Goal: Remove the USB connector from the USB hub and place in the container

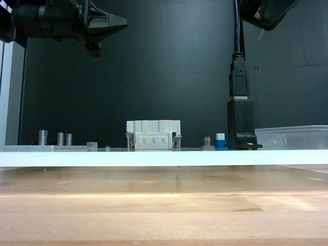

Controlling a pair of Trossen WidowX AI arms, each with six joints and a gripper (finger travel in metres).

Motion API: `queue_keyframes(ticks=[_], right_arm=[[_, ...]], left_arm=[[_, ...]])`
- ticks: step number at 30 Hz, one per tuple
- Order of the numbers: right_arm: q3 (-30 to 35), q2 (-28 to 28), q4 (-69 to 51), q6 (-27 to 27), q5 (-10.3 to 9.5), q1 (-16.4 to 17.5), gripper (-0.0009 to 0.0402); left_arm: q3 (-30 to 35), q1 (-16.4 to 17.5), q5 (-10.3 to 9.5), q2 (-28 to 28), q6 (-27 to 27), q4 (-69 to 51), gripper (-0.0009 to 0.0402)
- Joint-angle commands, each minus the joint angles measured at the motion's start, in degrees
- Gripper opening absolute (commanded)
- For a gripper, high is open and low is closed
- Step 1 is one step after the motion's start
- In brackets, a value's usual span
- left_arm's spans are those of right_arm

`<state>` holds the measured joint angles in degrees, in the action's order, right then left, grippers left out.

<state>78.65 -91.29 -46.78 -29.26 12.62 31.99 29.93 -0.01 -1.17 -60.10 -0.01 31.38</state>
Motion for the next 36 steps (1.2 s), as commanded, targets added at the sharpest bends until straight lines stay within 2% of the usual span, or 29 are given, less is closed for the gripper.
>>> queue_keyframes(ticks=[1,7,11,21,26,36], right_arm=[[1.2,-1.7,0.0,-0.6,-0.04,0.3,0.0052],[2.2,-3.9,0.6,-1.7,1.29,0.4,0.0143],[2.5,-5.2,1.6,-2.1,1.36,0.8,0.0176],[2.5,-8.6,4.6,-1.9,1.4,0.9,0.0169],[2.5,-9.5,5.6,-2.0,3.06,0.9,0.0169],[2.5,-12.4,8.1,-2.3,2.86,0.7,0.0169]], left_arm=[[0.0,0.0,0.02,0.0,0.0,0.0,0.0001],[0.0,0.0,0.0,0.0,0.0,0.0,0.0001],[0.0,0.0,0.0,0.0,0.0,0.0,0.0001],[0.0,0.0,0.02,0.0,0.0,0.0,0.0001],[0.0,0.0,0.02,0.0,0.0,0.0,0.0001],[0.0,0.0,0.02,0.0,0.0,0.0,0.0001]])
